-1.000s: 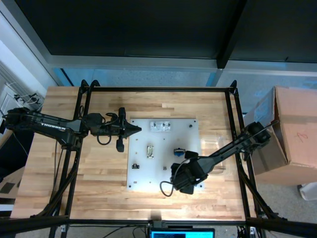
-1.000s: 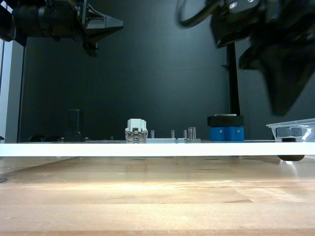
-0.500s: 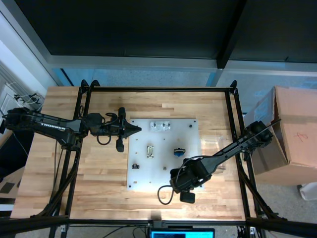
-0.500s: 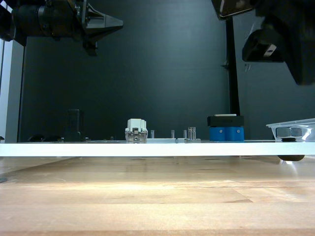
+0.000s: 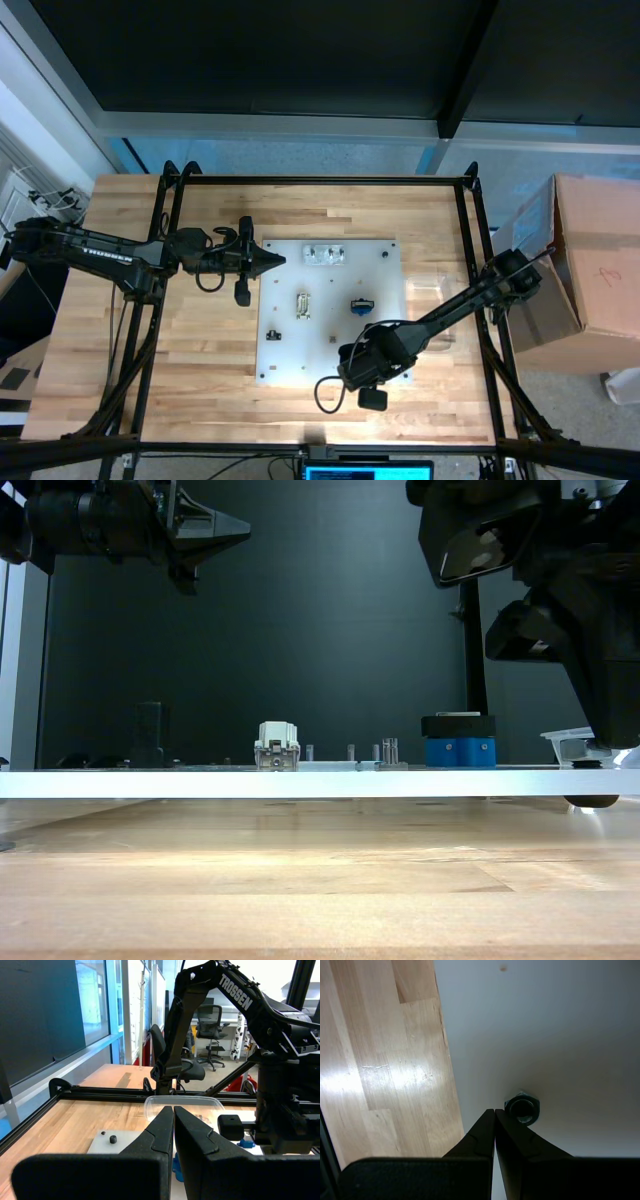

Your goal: Unfasten the M12 nut and place it in the container

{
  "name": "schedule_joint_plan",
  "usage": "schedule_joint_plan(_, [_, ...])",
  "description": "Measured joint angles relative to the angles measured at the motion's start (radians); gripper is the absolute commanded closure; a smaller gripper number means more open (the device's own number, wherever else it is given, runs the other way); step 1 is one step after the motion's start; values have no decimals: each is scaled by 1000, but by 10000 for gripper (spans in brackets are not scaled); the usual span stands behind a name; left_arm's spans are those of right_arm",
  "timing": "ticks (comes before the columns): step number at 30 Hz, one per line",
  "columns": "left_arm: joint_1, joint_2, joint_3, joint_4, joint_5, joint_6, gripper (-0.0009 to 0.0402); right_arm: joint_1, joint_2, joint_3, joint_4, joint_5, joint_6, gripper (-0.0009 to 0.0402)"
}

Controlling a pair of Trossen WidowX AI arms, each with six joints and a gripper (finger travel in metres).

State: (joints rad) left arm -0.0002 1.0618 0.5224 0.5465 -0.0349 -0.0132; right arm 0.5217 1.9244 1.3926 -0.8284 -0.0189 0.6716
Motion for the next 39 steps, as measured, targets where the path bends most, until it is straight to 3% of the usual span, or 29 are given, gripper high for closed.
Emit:
schedule_joint_plan(11, [0, 0, 0, 1, 0, 0, 393, -2, 0, -14, -34, 11, -4, 393])
schedule_joint_plan(12, [0, 0, 0, 1, 0, 0, 393, -1, -2, -14, -42, 36, -4, 394])
schedule_joint_plan(16, [0, 0, 0, 1, 0, 0, 393, 0, -34, -8, -127, 217, 27, 394])
schedule_joint_plan(19, [0, 0, 0, 1, 0, 0, 393, -3, -46, 7, -155, 237, 28, 393])
schedule_joint_plan(22, [0, 0, 0, 0, 0, 0, 393, 2, -53, 8, -160, 222, 30, 393])
schedule_joint_plan(28, [0, 0, 0, 0, 0, 0, 393, -1, -57, 17, -138, 55, 21, 393])
schedule_joint_plan(31, [0, 0, 0, 0, 0, 0, 393, 4, -56, 18, -104, 0, 3, 393])
schedule_joint_plan(39, [0, 0, 0, -1, 0, 0, 393, 4, -16, 5, -8, -11, -13, 393])
